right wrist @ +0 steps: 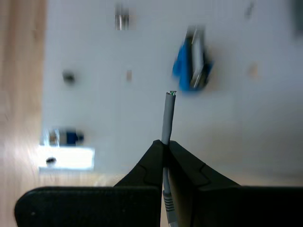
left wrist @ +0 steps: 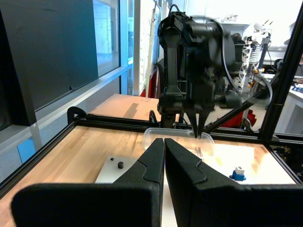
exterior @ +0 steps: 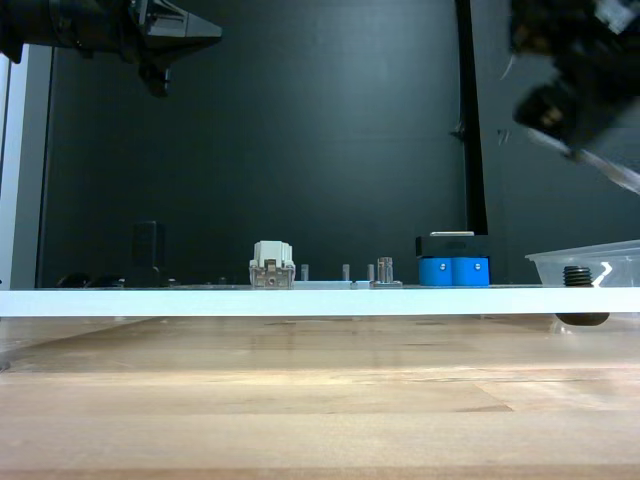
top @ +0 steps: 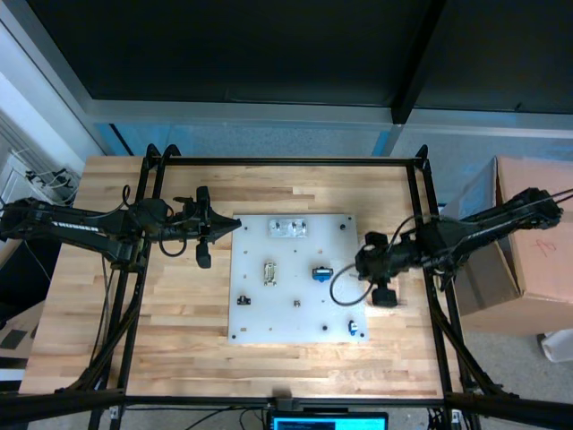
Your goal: Pick the RJ45 connector and install on the taskboard
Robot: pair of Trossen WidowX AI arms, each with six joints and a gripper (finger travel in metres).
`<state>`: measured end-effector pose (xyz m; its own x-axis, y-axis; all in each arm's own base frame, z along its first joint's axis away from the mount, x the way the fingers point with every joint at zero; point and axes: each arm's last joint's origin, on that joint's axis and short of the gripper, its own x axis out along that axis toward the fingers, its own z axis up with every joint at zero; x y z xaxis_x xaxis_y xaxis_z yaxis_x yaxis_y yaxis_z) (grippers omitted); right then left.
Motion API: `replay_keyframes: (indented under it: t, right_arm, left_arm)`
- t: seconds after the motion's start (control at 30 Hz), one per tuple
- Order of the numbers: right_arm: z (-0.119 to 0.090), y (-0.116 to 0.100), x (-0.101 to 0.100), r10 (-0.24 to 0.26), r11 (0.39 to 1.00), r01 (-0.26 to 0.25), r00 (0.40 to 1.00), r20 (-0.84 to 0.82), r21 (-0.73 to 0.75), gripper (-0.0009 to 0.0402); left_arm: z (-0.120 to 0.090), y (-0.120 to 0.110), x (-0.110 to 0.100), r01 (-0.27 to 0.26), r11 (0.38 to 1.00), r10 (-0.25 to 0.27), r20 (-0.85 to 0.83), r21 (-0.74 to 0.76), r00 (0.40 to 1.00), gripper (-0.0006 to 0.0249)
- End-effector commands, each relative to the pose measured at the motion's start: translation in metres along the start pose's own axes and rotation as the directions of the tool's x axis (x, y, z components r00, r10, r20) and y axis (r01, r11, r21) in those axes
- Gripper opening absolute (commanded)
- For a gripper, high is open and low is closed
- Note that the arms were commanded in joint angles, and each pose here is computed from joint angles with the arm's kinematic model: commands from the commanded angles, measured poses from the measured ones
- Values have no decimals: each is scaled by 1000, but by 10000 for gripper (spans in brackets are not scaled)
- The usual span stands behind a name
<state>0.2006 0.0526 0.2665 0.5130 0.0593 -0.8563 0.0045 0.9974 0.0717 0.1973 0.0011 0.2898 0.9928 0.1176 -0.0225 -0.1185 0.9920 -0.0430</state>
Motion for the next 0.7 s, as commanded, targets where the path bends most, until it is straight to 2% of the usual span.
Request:
replay_keyframes:
  t: [0.03, 0.13, 0.2, 0.33, 0.5, 0.6, 0.7]
  right_arm:
    - [21, -15, -13, -22, 1000, 22, 995, 98, 8, 0]
    - [42, -32, -21, 45, 999, -50, 971, 236, 16, 0]
    - [55, -43, -25, 69, 997, -80, 940, 334, 20, 0]
    - [75, -59, -30, 51, 997, -73, 869, 493, 26, 0]
    - [91, -66, -24, 75, 995, -95, 813, 578, 5, 0]
    - [98, -70, -16, 69, 996, -94, 801, 595, 11, 0]
    - [105, -73, -10, 65, 996, -89, 774, 630, 7, 0]
  left_arm:
    - [0, 0, 0, 0, 1000, 0, 0, 0, 1000, 0]
    - [1, 0, 0, 0, 1000, 0, 10, -1, 1000, 0]
    - [2, 0, 0, 0, 1000, 0, 23, -3, 1000, 0]
    - [3, 0, 0, 2, 1000, -2, 31, -4, 1000, 0]
    - [-3, -1, 8, 0, 1000, 0, -3, -30, 1000, 2]
    - [-11, -2, 23, -15, 1000, 15, -31, 6, 999, 22]
    - [-20, -2, 39, -35, 999, 35, -14, 14, 999, 67]
